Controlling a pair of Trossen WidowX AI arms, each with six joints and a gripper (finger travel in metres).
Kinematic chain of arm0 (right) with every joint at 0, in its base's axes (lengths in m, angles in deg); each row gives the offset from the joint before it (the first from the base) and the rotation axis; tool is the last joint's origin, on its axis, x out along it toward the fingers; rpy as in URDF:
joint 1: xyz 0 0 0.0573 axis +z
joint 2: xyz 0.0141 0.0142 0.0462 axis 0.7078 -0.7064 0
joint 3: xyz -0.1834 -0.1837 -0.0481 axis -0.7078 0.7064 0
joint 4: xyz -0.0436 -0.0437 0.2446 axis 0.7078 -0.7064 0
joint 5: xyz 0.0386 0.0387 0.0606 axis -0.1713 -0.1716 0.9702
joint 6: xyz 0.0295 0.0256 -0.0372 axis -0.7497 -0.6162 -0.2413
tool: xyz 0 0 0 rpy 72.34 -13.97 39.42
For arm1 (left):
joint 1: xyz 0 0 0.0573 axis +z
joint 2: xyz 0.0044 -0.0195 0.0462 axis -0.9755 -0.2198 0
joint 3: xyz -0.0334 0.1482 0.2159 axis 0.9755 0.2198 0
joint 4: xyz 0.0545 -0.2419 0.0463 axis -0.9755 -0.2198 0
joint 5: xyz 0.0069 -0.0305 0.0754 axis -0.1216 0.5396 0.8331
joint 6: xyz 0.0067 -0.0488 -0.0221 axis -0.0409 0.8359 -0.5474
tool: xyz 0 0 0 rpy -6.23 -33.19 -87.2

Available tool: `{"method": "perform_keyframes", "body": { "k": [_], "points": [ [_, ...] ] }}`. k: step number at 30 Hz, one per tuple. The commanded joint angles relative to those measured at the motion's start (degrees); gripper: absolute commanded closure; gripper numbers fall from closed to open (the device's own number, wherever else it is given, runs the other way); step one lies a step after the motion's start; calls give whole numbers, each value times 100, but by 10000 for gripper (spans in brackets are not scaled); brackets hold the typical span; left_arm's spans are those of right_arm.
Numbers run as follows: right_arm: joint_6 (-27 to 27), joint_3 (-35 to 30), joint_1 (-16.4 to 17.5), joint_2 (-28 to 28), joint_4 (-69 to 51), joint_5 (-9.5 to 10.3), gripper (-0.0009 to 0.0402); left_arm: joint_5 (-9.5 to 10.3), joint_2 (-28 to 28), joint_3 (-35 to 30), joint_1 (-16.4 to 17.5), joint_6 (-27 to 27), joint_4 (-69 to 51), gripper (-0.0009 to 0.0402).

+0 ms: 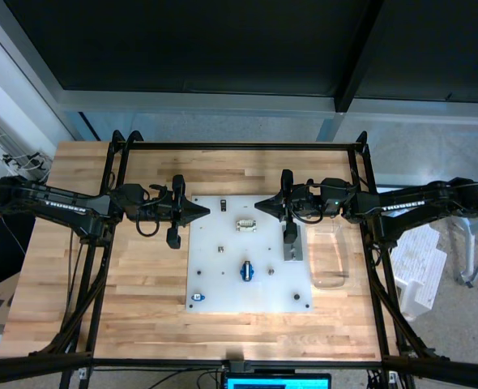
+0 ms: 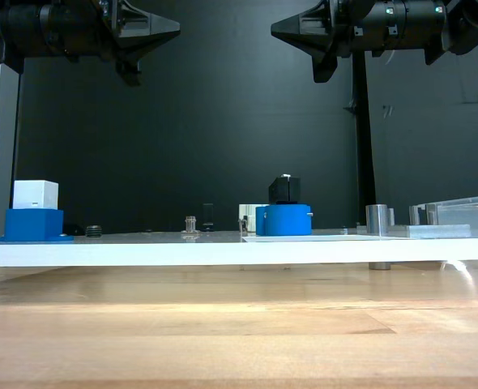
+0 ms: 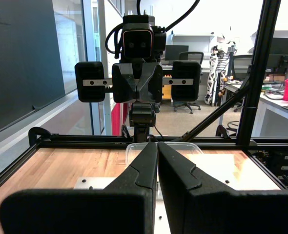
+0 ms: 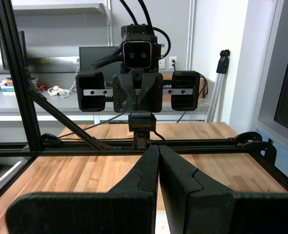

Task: Remove the 16mm cylinder and place in the container

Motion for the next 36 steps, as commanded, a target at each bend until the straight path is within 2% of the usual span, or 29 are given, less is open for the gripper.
{"method": "perform_keyframes", "body": {
  "k": [1,11,17,26,27,30,36],
  "points": [
    [-2,-2,2,0,-39,2,393,2,0,-2,4,-2,0,393],
    [-9,-17,9,0,-216,2,393,0,0,-2,2,-2,0,393],
    [-282,-398,46,0,-1550,2,393,0,0,-2,4,-2,0,393],
    [-737,-1025,411,-129,-3657,-26,393,2,0,-2,4,-2,0,393],
    [-743,-1102,468,-162,-3917,-44,393,0,0,-2,4,0,0,393],
    [-752,-1322,697,-267,-4553,-328,393,0,0,-2,4,-2,0,393],
    [-861,-1727,949,-457,-5480,-376,393,0,0,-2,2,-2,0,393]
  ]
}}
